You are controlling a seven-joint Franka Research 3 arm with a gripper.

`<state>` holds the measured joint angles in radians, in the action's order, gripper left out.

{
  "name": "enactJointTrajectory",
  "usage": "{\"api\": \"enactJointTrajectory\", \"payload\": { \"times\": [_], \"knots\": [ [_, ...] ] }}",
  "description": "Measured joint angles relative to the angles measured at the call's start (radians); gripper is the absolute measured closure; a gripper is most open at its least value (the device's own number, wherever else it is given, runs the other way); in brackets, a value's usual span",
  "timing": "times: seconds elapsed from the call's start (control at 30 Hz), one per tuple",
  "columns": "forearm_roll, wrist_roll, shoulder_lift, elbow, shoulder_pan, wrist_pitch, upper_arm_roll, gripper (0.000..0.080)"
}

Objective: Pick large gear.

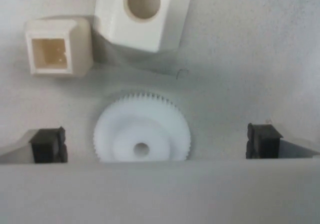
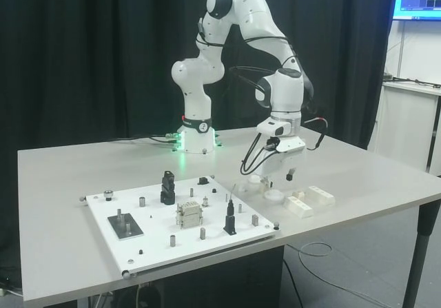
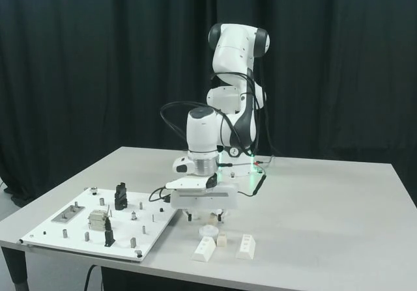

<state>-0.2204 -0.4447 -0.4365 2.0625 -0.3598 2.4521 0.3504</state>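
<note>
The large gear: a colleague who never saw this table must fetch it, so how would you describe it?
Look on the grey table beside the white board, right under the gripper. The large gear lies flat between the open fingers. Unlike the blocky white parts nearby, it is a round toothed disc with a centre hole.

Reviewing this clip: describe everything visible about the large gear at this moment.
The large gear is a white toothed disc, plastic by its look, with fine teeth around its rim, a raised round hub and a small centre hole. It lies flat on the grey table, between the black pads of the open claw, which do not touch it. Its near edge is hidden by the claw's body. Two white blocks lie close beside it, apart from it.
</note>
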Motion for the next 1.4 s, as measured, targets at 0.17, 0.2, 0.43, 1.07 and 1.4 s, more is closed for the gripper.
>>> {"api": "enactJointTrajectory", "payload": {
  "times": [0.17,0.2,0.43,1.07,1.4],
  "knots": [
    [0.000,0.000,0.000,-0.006,0.000,-0.009,0.002,0.0003],
    [0.000,0.000,0.000,-0.006,0.000,-0.010,0.003,0.0003],
    [0.000,-0.001,0.001,-0.008,0.000,-0.011,0.004,0.0003],
    [0.001,-0.001,0.004,-0.034,0.000,-0.043,0.020,0.0003],
    [0.012,-0.001,0.009,-0.049,0.000,-0.071,0.028,0.0003]
  ]
}}
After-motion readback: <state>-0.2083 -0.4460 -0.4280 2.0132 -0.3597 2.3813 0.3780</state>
